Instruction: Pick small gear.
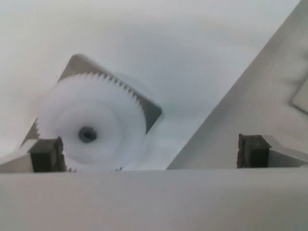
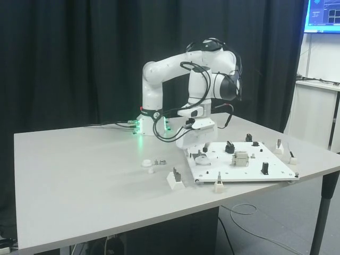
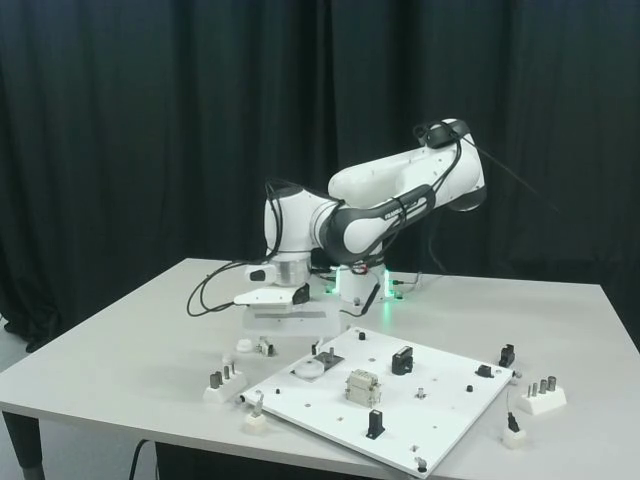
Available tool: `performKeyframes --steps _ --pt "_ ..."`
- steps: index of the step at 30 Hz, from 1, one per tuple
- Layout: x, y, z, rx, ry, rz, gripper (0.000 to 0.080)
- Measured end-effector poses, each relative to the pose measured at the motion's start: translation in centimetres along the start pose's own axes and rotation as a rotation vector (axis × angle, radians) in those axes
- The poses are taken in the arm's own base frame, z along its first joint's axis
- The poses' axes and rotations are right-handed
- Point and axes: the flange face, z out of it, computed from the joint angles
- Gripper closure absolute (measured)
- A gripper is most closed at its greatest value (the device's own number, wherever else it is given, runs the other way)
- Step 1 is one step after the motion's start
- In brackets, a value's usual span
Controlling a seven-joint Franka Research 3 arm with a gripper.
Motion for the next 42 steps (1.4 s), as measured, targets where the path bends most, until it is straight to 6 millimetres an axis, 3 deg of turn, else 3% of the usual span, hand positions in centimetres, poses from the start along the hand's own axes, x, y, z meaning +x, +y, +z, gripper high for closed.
performKeyframes --steps 11,29,42 --pt "-0.4 -0.2 -1.6 -0.014 -0.011 -0.001 0.0003" --pt "-0.4 0.0 -1.7 -0.023 -0.015 -0.006 0.0003" --pt "0.4 1.6 -2.4 -0.049 0.011 -0.017 0.0003"
